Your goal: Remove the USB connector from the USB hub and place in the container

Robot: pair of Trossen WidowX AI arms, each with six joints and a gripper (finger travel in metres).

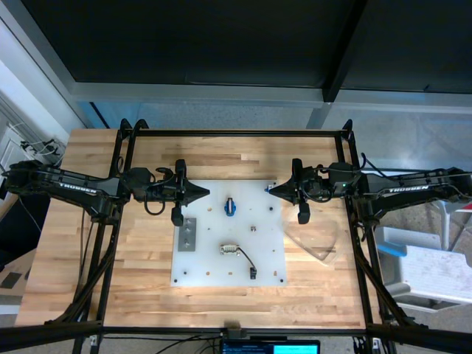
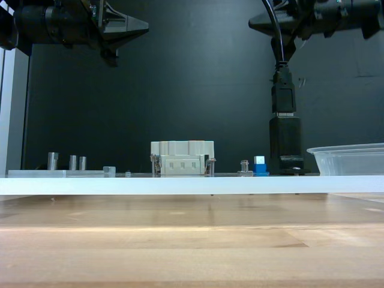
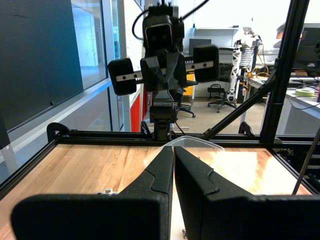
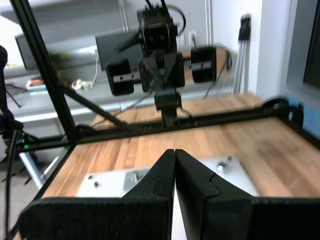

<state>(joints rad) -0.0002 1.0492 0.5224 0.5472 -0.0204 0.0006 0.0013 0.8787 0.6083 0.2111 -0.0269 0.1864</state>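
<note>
Currently both arms are hovering high over the white board (image 1: 265,243), pointing at each other across it. The left gripper (image 1: 203,193) is hanging above the board's far left part with its fingers (image 3: 160,175) pressed together on nothing. The right gripper (image 1: 272,189) is mirroring it above the far right part, its fingers (image 4: 192,180) likewise clenched and empty. A wide gap is lying open between the two tips, with only a small blue part (image 1: 229,206) sitting below it. The USB connector (image 1: 248,262) is resting well below both grippers and nearer the table's near edge, slightly closer to the right one. Its thin black cable is curving from a pale block (image 1: 228,250) to a dark plug (image 1: 252,273) close to the board's near edge. The container (image 1: 313,237) is sitting on the wooden table (image 1: 110,280) just off the board's right edge, below and nearward of the right gripper. A grey metal block (image 1: 188,236) is lying under the left gripper by the board's left edge. Seen from table height, both grippers are riding far above everything on the board, leaving plenty of open air beneath them.
</note>
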